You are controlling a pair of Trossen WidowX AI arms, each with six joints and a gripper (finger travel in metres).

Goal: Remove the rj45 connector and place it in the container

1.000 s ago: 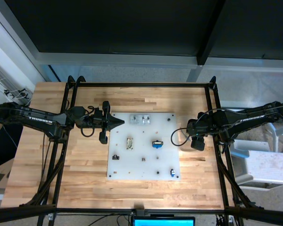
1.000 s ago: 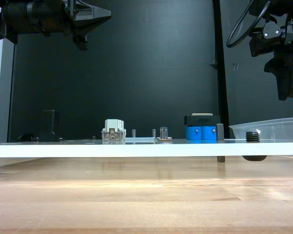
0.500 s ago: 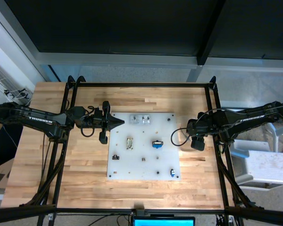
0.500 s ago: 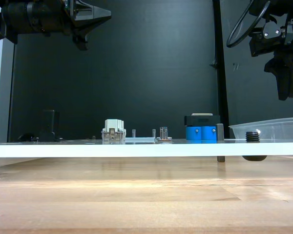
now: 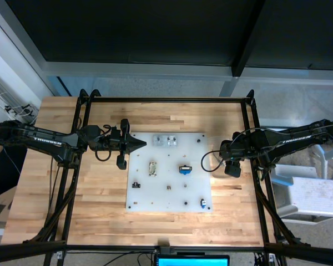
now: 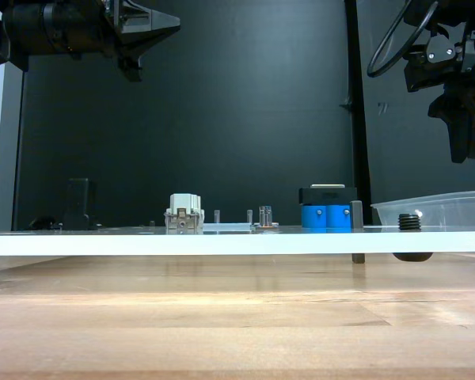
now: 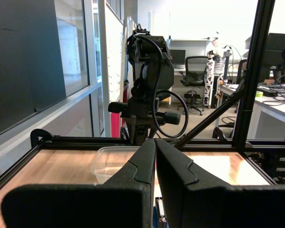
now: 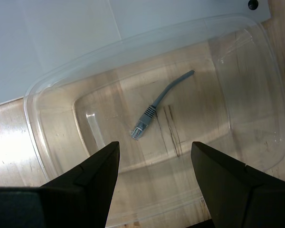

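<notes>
Right wrist view: looks down on rj45 connector, grey cable stub attached, lying loose on floor of clear container. Frames it with right gripper, spread wide, hovering above, at 3 o'clock of white board. Has left gripper pressed together, holding nothing, high over board's 10 o'clock edge.

Bright, even lighting; mild blur; faint shadows.

The white word TROSSEN runs along the left arm, behind the left gripper at the far left edge of the board, and again along the right arm, behind the right gripper just right of the board.
</notes>
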